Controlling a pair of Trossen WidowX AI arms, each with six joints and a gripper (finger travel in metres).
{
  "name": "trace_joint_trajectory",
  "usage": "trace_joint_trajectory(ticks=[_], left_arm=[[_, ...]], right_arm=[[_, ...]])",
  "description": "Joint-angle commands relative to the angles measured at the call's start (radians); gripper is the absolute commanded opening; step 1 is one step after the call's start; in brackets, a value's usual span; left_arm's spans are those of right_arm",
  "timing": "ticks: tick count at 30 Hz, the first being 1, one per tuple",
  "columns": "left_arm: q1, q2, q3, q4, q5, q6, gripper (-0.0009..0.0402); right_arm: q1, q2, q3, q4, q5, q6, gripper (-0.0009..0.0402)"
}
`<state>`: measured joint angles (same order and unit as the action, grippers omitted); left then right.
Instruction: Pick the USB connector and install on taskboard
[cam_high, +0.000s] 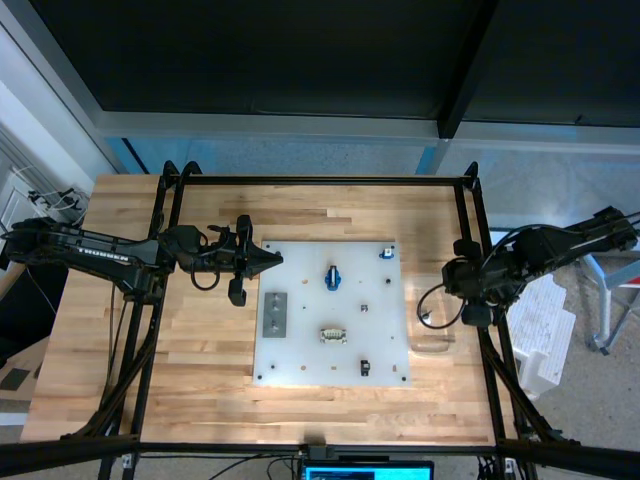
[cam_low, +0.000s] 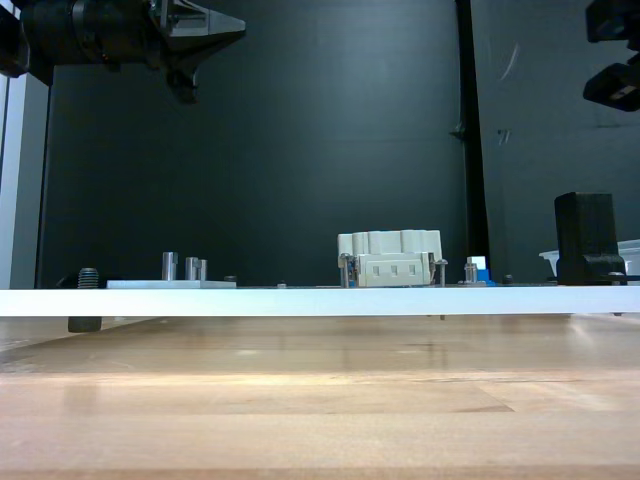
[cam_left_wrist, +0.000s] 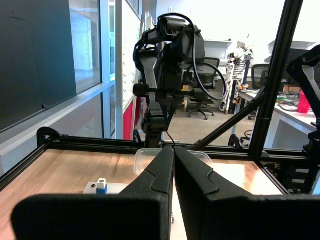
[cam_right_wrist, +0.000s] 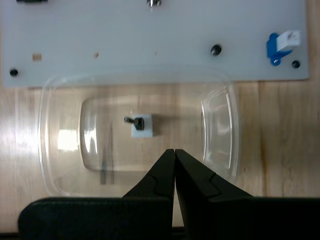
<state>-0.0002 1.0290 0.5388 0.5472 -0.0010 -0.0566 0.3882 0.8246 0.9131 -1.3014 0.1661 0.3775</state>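
Since the USB connector (cam_right_wrist: 135, 121) lies in the tray (cam_right_wrist: 45, 125) right of the taskboard (cam_right_wrist: 150, 45), just left of the right gripper (cam_right_wrist: 174, 151), pressed together, we judge that arm nearer than the left gripper (cam_high: 272, 259), likewise closed, above its far-left corner.

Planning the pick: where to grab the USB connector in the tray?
Grip the USB connector by its dark body at the white block, likely from above: clear tray walls block sideways approach. Right gripper hangs shut over the tray; left gripper, shut, over the taskboard edge.
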Motion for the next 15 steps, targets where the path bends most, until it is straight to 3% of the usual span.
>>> trace_joint_trajectory(ticks=[1, 15], left_arm=[[0.000, 0.000, 0.000, 0.000, 0.000, 0.000, 0.0000], [0.000, 0.000, 0.000, 0.000, 0.000, 0.000, 0.0000]], right_arm=[[0.042, 0.003, -0.028, 0.007, 0.026, 0.038, 0.0002], [0.090, 0.054, -0.129, 0.160, 0.025, 0.089, 0.0108]])
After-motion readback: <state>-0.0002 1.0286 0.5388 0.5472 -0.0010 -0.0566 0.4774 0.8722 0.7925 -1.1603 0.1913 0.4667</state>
